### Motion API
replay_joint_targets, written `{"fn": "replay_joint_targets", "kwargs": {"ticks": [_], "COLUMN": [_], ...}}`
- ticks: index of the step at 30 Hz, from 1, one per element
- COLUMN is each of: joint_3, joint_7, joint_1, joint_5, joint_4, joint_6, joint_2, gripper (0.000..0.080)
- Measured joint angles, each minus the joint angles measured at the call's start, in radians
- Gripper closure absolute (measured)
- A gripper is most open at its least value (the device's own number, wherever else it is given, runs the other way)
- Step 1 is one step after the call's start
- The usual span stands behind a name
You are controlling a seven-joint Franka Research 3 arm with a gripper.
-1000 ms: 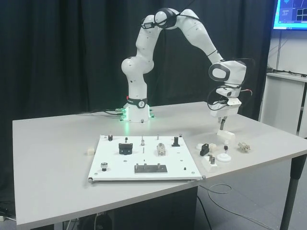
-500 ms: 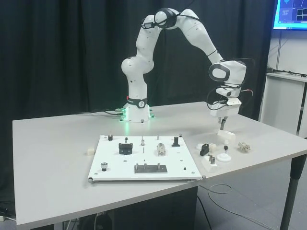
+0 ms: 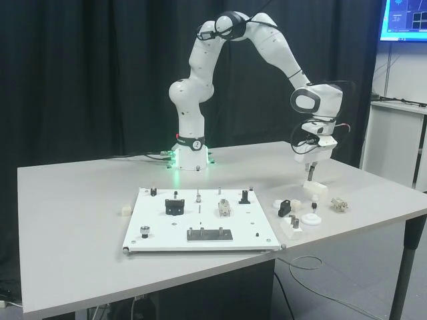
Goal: Place square peg 4.
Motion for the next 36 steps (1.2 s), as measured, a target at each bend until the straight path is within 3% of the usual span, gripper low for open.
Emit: {"fn": "replay_joint_targets", "kwargs": {"ticks": [36], "joint_3": [-0.002], "joint_7": [0.023], "joint_1": [0.001], "joint_5": [-0.002], "joint_4": [0.004], "joint_6": [0.004], "joint_2": [0.001], "gripper": [0.0649]}}
